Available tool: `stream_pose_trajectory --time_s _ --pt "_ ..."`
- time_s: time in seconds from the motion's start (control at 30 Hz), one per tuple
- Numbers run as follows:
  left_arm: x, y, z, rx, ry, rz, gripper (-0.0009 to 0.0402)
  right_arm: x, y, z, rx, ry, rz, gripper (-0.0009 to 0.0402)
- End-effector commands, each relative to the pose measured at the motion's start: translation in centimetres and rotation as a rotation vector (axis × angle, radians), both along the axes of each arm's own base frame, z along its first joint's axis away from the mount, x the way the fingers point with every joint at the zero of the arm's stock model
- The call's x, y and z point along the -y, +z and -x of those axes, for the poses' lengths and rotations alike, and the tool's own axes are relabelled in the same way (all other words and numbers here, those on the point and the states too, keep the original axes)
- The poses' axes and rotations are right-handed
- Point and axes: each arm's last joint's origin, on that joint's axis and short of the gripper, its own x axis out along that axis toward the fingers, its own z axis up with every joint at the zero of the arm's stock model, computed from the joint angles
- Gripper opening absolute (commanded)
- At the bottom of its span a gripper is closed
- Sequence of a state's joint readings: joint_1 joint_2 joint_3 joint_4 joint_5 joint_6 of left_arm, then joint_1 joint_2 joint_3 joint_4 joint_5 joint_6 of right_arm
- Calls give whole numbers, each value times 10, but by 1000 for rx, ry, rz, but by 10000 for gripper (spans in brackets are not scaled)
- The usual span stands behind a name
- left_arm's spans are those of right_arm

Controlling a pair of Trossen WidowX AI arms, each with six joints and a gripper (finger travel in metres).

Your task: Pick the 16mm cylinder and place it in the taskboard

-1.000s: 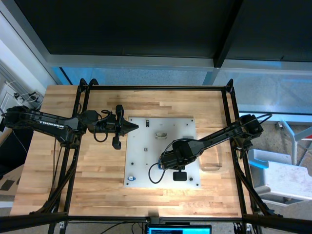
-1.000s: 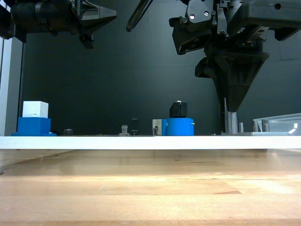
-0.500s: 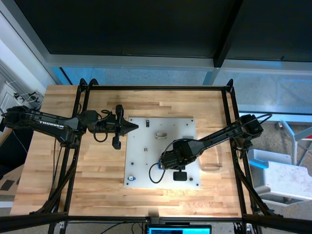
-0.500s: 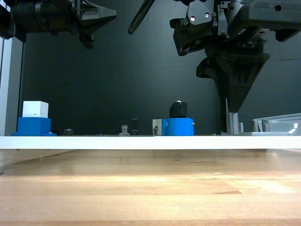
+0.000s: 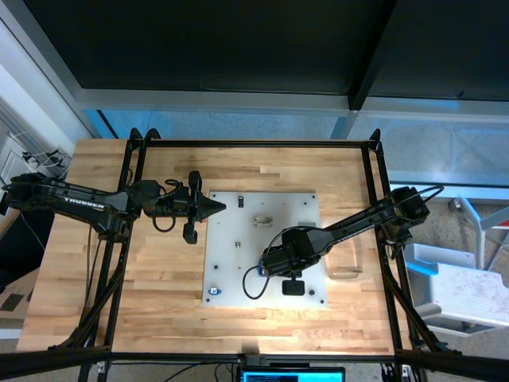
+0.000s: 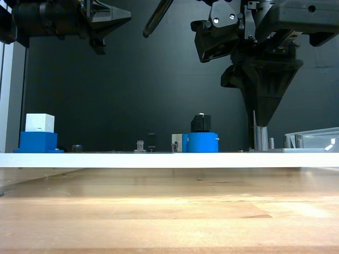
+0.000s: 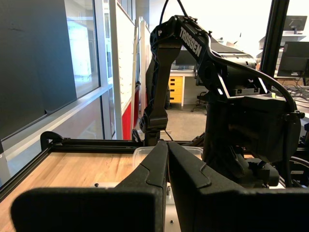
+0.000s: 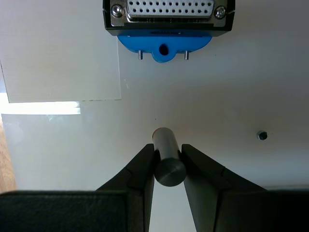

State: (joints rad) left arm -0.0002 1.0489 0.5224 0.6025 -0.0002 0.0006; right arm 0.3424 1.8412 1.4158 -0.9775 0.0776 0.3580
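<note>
One peg, one line: the 16mm cylinder [image 8: 167, 155] stands upright, pinched near its top between the narrowly closed fingers of my right gripper [image 6: 260, 120]. Its long axis runs straight down from my fingertips to the taskboard [image 5: 231, 270] directly below. I cannot tell whether it is seated. My left gripper [image 5: 213, 205], fingers pressed together and empty, hangs well away. Compared with a second ago, the peg has barely shifted sideways.

1. Matte black left arm [image 5: 71, 203], white "TROSSEN" lettering, looped black cable; tapered black left gripper [image 5: 218, 206] at the white square taskboard [image 5: 231, 270] edge.
2. Matching black right arm [image 5: 358, 223]; wedge-fingered right gripper [image 8: 167, 154] over it.
</note>
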Motion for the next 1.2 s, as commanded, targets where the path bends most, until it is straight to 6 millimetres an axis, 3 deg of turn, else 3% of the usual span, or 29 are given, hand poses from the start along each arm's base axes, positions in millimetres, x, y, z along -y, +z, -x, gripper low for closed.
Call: stream_pose_trajectory --time_s 0.03,1.2 --pt "0 0 0 0 0 0 0 0 0 0 1 0 -1 32" --pt "0 0 0 0 0 0 0 0 -4 0 7 0 -6 32"
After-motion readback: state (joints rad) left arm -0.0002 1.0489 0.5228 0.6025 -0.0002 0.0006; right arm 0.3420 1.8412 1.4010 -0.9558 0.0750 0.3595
